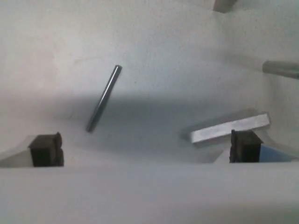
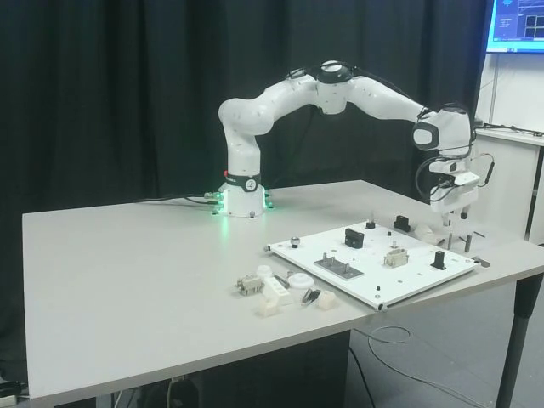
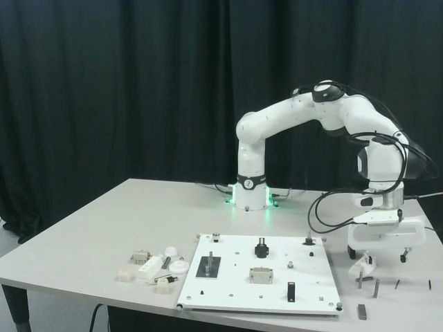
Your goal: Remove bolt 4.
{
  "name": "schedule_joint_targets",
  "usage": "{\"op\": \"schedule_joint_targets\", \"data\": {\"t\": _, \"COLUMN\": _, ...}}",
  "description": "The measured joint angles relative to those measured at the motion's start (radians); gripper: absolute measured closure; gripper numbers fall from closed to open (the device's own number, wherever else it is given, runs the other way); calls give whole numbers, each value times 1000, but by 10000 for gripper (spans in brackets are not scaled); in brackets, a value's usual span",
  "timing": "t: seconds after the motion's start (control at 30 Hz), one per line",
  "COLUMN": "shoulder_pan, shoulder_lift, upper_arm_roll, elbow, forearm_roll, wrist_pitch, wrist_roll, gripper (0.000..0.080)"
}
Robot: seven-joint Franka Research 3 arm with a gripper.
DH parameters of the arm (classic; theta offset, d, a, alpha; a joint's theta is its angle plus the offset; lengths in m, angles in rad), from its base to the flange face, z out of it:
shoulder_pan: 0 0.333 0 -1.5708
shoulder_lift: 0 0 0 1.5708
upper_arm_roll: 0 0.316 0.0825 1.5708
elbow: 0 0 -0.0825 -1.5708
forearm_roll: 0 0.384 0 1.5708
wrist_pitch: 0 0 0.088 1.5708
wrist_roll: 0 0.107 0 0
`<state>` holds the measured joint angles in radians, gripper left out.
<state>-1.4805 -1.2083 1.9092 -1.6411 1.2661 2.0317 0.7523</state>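
Now I've got the gripper [image 1: 145,148] off the white board [image 3: 228,290], jaws apart and empty; thin bolt [image 1: 103,98], prob. no. 4, lies loose on the surface. Next: retract.

The robot arm [image 3: 304,114] is white, with a green light at its base [image 2: 241,202]. The table [image 2: 127,272] is grey. The assembly board [image 3: 228,277] is white. The curtain [image 3: 138,83] behind is black.
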Motion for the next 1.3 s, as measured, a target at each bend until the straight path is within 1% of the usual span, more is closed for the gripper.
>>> {"op": "schedule_joint_targets", "data": {"t": 0.07, "shoulder_pan": -1, "shoulder_lift": 6, "upper_arm_roll": -5, "elbow": 4, "forearm_roll": -8, "wrist_pitch": -10, "wrist_roll": 5, "gripper": 6}}
{"op": "schedule_joint_targets", "data": {"t": 0.2, "shoulder_pan": -3, "shoulder_lift": 14, "upper_arm_roll": -19, "elbow": 12, "forearm_roll": -20, "wrist_pitch": -36, "wrist_roll": 11, "gripper": 6}}
{"op": "schedule_joint_targets", "data": {"t": 0.47, "shoulder_pan": -4, "shoulder_lift": 18, "upper_arm_roll": -47, "elbow": 24, "forearm_roll": -25, "wrist_pitch": -80, "wrist_roll": 13, "gripper": 3}}
{"op": "schedule_joint_targets", "data": {"t": 0.93, "shoulder_pan": -5, "shoulder_lift": 18, "upper_arm_roll": -74, "elbow": 38, "forearm_roll": -34, "wrist_pitch": -128, "wrist_roll": 39, "gripper": 3}}
{"op": "schedule_joint_targets", "data": {"t": 1.13, "shoulder_pan": -5, "shoulder_lift": 18, "upper_arm_roll": -90, "elbow": 48, "forearm_roll": -42, "wrist_pitch": -157, "wrist_roll": 50, "gripper": 3}}
{"op": "schedule_joint_targets", "data": {"t": 1.3, "shoulder_pan": -5, "shoulder_lift": 18, "upper_arm_roll": -102, "elbow": 52, "forearm_roll": -46, "wrist_pitch": -173, "wrist_roll": 81, "gripper": 3}}
